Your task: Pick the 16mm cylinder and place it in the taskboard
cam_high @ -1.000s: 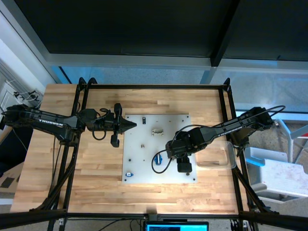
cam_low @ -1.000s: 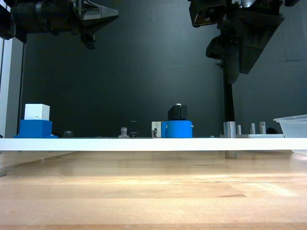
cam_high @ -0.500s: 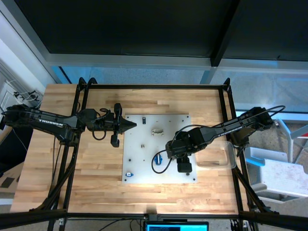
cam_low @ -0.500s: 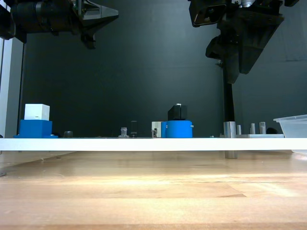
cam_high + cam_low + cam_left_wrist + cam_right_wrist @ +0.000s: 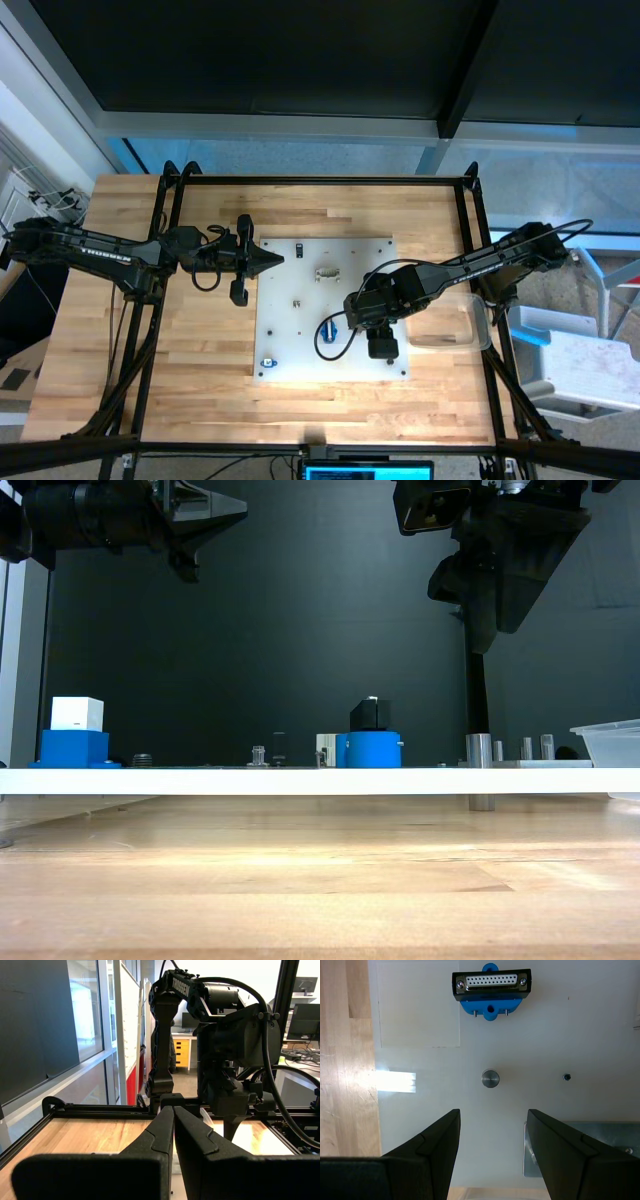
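Observation:
The 16mm cylinder point(image 5: 490, 1078) stands upright as a small grey metal stub in the white taskboard point(image 5: 600, 1035), apart from everything else. In the low view the cylinder point(image 5: 479, 750) pokes through the taskboard point(image 5: 250, 780) near its right end. My right gripper point(image 5: 493, 1112) hangs open well above it, nothing between its fingers, pointing down point(image 5: 478, 645) over the board's near right part point(image 5: 382, 345). My left gripper point(image 5: 173, 1115) is shut and empty, held level and high at the taskboard's point(image 5: 300, 340) left edge point(image 5: 272, 258), and shows high at the left of the low view point(image 5: 238, 513).
A blue connector fitting point(image 5: 491, 990) is mounted beside the cylinder, also seen from above point(image 5: 330, 328). A blue base with a white block point(image 5: 75, 735) stands at the board's left. Grey pegs point(image 5: 535, 747) rise at its right. A clear plastic tray point(image 5: 450, 325) sits right of the board.

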